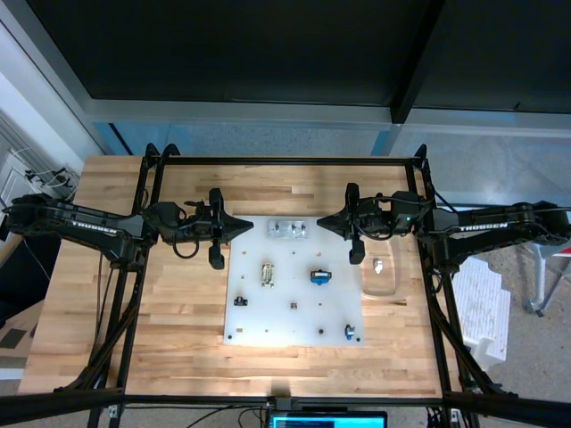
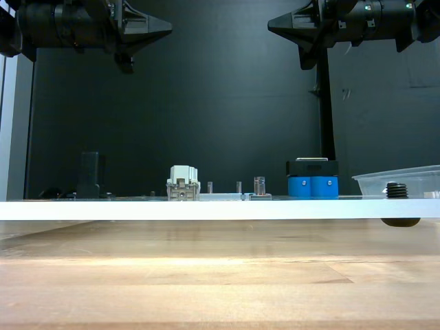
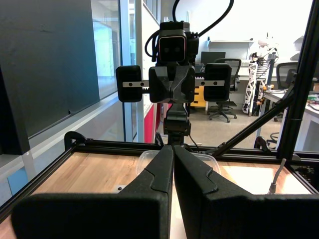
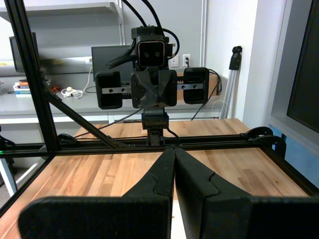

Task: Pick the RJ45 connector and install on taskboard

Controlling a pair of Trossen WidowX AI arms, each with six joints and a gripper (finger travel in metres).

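The white board lies in the middle of the table, and its small blue jack sits at the near right corner. The jack's top looks pale grey, and I cannot tell whether the connector is in it. The clear tray to the right of the board holds a pale shape; I see no cable running off it. My left gripper hangs shut and empty high over the board's far left edge. My right gripper faces it, shut and empty, above the far right edge.
The board also carries a blue block, a grey-white socket and a clear part at its far edge. A black frame surrounds the table. Both arms hover well above the board.
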